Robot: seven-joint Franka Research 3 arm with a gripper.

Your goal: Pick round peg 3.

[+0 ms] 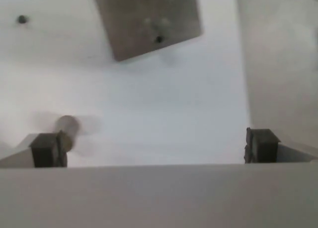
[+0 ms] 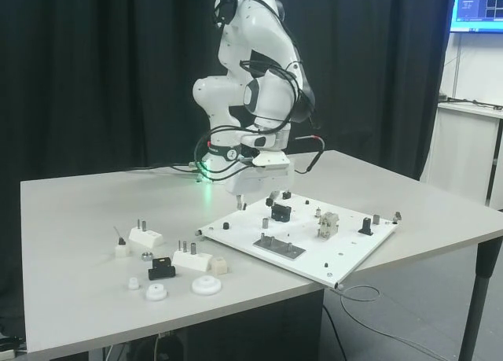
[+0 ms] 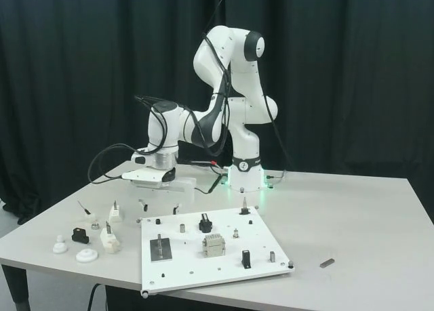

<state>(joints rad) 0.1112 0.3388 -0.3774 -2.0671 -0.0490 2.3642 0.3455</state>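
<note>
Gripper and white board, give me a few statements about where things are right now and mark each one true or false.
1. The gripper is open, with nothing between its fingers. True.
2. The gripper hangs over the far right corner of the table. False: in the second room view it hovers at the left rear edge of the white board.
3. A grey metal plate lies on the white board. True.
4. The loose white parts sit on top of the white board. False: they rest on the table beside it.
5. A peg stands close to one fingertip in the wrist view. True.
</note>
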